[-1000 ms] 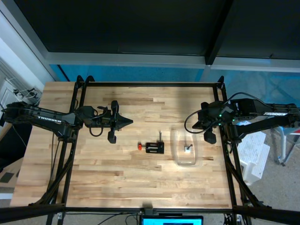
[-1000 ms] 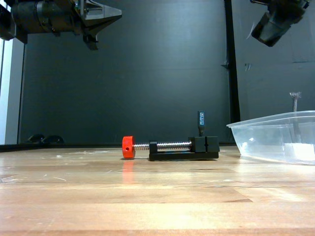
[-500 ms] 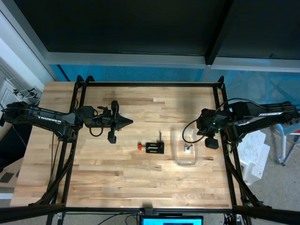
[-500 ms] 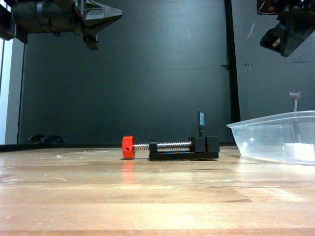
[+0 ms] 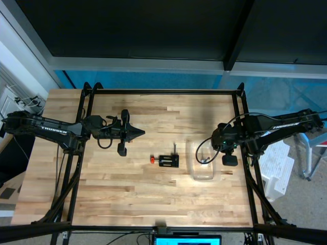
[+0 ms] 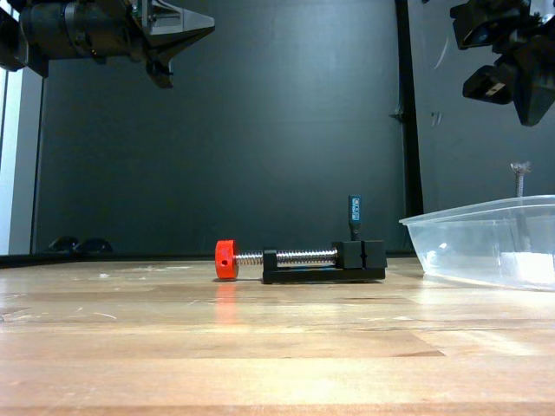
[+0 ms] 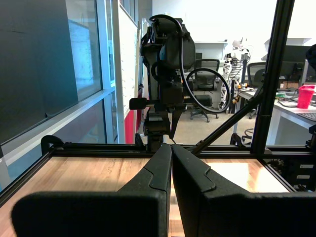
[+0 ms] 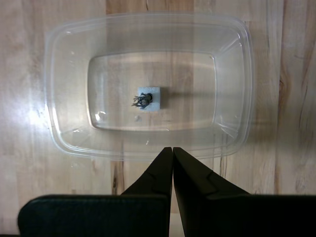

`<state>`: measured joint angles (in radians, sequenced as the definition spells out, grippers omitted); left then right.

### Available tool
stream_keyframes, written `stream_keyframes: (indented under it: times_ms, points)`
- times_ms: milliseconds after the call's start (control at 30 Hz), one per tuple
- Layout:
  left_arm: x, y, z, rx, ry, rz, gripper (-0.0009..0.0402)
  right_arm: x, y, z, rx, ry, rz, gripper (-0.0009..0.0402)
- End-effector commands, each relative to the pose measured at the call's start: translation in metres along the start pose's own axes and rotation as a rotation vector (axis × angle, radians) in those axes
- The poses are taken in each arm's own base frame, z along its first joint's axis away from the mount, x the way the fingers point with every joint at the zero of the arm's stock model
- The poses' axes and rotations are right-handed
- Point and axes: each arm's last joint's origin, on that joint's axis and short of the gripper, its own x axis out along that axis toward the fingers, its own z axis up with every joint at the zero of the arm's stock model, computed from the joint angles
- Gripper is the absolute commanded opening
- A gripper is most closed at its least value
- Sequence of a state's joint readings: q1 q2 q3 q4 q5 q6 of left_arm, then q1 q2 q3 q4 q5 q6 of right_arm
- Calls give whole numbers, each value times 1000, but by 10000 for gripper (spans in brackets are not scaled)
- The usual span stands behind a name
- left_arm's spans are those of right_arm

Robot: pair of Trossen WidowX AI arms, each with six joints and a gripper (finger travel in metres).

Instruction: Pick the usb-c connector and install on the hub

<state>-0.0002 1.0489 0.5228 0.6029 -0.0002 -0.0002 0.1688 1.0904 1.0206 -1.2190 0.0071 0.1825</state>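
Observation:
The hub [image 5: 167, 161], a small black block with a red-orange knob, lies mid-table; in the low view the hub [image 6: 323, 260] carries a thin upright stem. The usb-c connector [image 8: 143, 99], a tiny dark-grey piece, sits on a small white square [image 8: 151, 98] inside the clear tray [image 8: 232, 89]. My right gripper [image 8: 172, 150] is shut and points straight down from well above the tray's edge, holding nothing; the high view has it [image 5: 218, 145] just right of the tray [image 5: 195, 173]. My left gripper [image 5: 140, 132] is shut and empty, high above the table left of the hub.
A black metal frame [image 5: 163, 92] borders the wooden table's far and side edges. In the low view the tray [image 6: 486, 247] stands right of the hub, and both arms hang well above the tabletop. Bare wood lies between hub and tray.
My right arm has swung toward the near side and tipped its gripper down over the tray. The left arm, the hub and the tray have not moved.

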Motion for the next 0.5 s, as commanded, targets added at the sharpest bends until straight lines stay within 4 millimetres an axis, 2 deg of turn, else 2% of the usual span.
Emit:
stream_keyframes:
  times_ms: [33, 500]
  points:
    - [0, 0, 0, 0, 0, 0, 0, 4, 1, 2, -2, 19, -4, 26]
    - [0, 0, 0, 0, 0, 0, 0, 21, 6, 11, -28, 67, -60, 169]
